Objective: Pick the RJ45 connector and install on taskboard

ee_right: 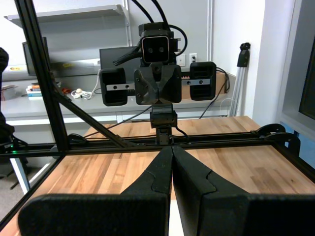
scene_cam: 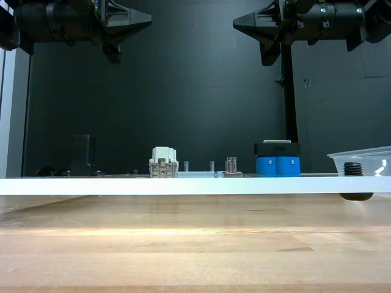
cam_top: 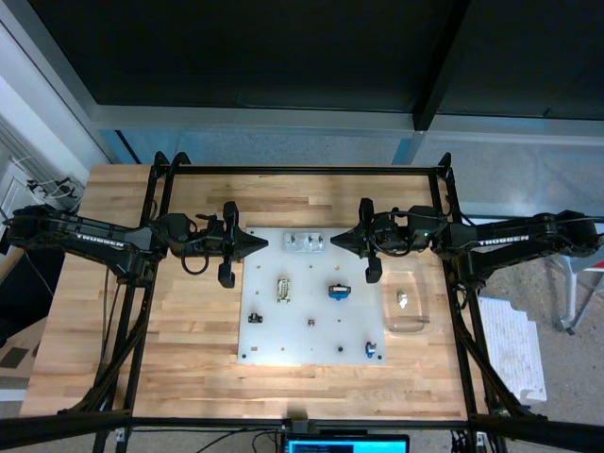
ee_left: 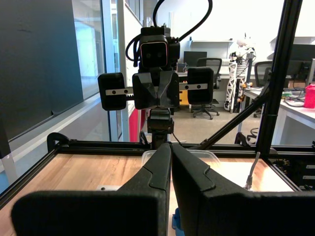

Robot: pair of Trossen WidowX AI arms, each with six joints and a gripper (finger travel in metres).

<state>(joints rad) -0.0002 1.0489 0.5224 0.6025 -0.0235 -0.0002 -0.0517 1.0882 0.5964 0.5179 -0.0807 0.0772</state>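
High view, one white board (cam_top: pixel 283 330), one clear tray (cam_top: pixel 408 328), left gripper (cam_top: pixel 260 243) and right gripper (cam_top: pixel 338 241) above board, fingers closed, empty

The left end effector (cam_top: pixel 264 243) and right end effector (cam_top: pixel 335 241) are showing black; below them, the board (cam_top: pixel 283 342) is looking white, the jack (cam_top: pixel 372 350) blue.

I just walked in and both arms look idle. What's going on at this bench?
Neither arm is handling anything. The left claw and the right claw both hang shut, raised over the far edge of the white board and pointing at each other. The clear tray shows only the white block, with no darker plug on it. A grey cable stands upright by the board, so the connector is probably in the blue jack, though I cannot confirm that.
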